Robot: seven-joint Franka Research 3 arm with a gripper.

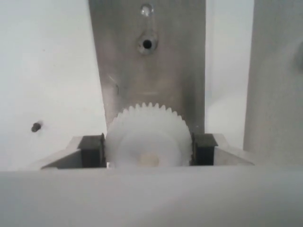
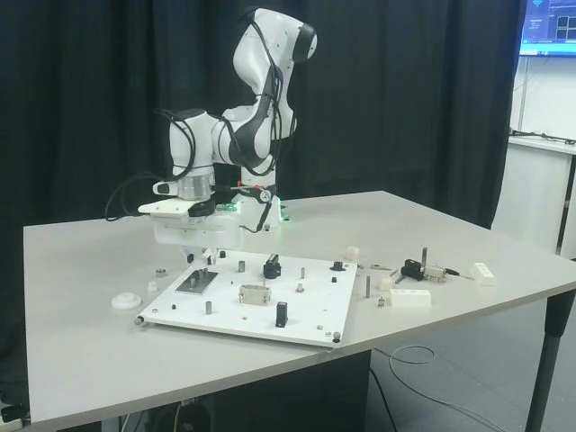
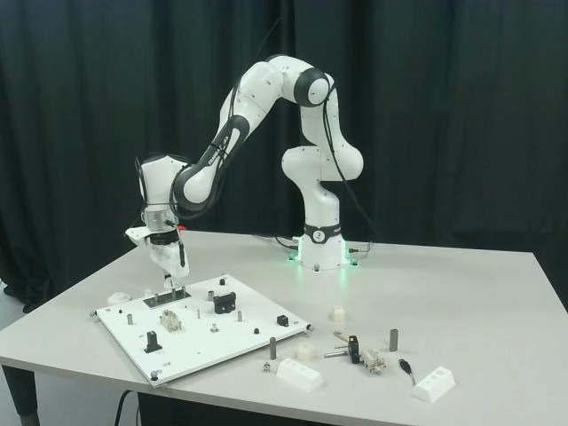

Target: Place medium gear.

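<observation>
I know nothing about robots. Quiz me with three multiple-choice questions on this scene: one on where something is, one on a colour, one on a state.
1. Where is the end effector?
A. above the grey plate on the white board
B. over the table's bare far corner
C. beside the arm's base

2. What colour is the gear?
A. black
B. white
C. green

3. What state is the end effector in?
A. open, holding nothing
B. shut on the gear
C. resting flat on the table

Answers:
1 A, since the wrist view shows the plate directly below.
2 B, since its toothed rim shows white.
3 B, since a black pad presses each side of the gear.
</observation>
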